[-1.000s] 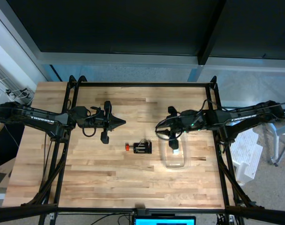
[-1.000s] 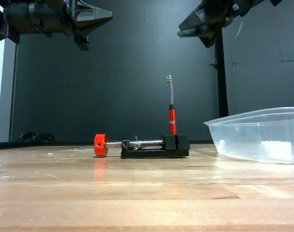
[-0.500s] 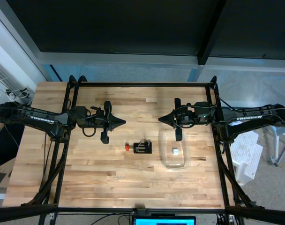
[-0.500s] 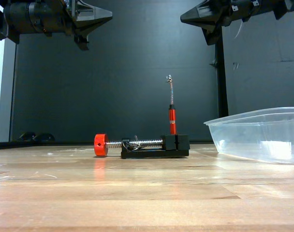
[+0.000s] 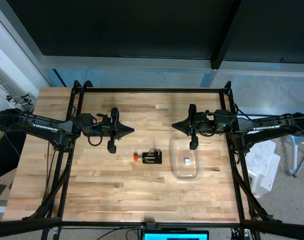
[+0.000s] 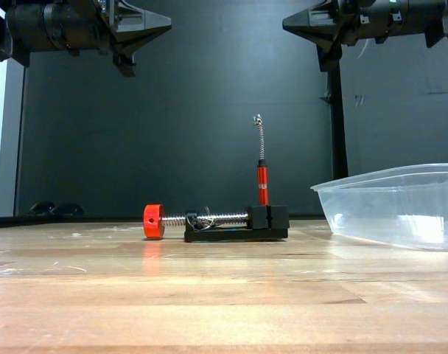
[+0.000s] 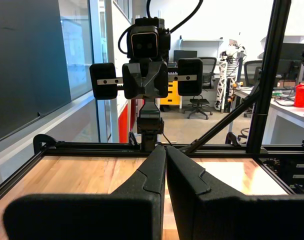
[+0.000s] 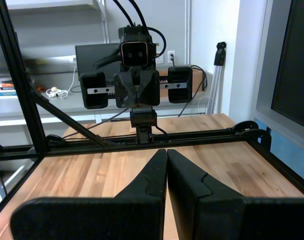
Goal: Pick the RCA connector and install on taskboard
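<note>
Pale wooden planks make up the surface (image 5: 117, 195) that carries everything. Towards its middle lies the small black rectangular taskboard (image 6: 235, 223), with its round red-orange knob (image 6: 154, 221) pointing to the left arm's side. From the other end, the one towards the right arm, rises the slim stick-like RCA connector (image 6: 261, 166), red at the foot with a silver coil above. Its long axis stands upright, and it looks already seated in the block, though the joint itself is too small to check. To the right, apart from the board, sits a clear plastic tray (image 6: 401, 199) with a small white cube (image 5: 187, 160) inside.

Farther back, high over the surface, both arms hang level with their tips facing each other. The left tool (image 5: 132, 131) has its fingers pressed together on nothing. The right tool (image 5: 174, 124) is likewise closed and empty. The connector lies below both tips and nearer than them, roughly between the two, so neither arm is clearly closer. By my judgement, nothing is left to pick.
</note>
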Motion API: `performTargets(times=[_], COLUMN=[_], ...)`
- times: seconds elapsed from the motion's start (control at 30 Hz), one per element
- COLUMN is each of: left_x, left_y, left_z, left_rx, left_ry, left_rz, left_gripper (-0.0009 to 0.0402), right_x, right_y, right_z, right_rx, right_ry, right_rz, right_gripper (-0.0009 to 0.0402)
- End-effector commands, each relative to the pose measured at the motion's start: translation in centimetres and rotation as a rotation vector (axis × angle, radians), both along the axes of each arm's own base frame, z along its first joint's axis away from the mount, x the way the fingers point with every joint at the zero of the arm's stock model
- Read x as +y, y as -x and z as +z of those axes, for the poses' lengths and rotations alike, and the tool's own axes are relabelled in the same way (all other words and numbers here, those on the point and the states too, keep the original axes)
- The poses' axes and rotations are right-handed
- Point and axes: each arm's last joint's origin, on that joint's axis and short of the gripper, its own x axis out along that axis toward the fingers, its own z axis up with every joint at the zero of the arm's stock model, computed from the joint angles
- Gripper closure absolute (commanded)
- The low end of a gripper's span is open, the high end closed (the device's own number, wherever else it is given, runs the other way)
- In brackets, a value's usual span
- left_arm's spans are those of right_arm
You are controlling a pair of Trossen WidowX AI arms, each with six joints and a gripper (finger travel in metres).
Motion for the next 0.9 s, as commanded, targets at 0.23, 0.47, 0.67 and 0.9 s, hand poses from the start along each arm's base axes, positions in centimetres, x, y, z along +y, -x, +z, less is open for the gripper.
performTargets(times=[0.23, 0.47, 0.67, 0.9], left_x=[0.01, 0.01, 0.0, 0.0], left_y=[0.0, 0.0, 0.0, 0.0], left_z=[0.0, 0.0, 0.0, 0.0], left_rx=[0.0, 0.0, 0.0, 0.0], left_ry=[0.0, 0.0, 0.0, 0.0], left_rz=[0.0, 0.0, 0.0, 0.0], left_gripper=[0.0393, 0.0393, 0.0393, 0.0393], right_x=[0.05, 0.09, 0.09, 0.09], right_y=[0.24, 0.26, 0.26, 0.26], right_z=[-0.24, -0.42, -0.44, -0.45], right_rx=[-0.013, -0.008, -0.006, -0.006], right_ry=[0.007, 0.006, 0.006, 0.001], right_rz=[0.009, 0.021, 0.021, 0.022], right_gripper=[0.0393, 0.0393, 0.0393, 0.0393])
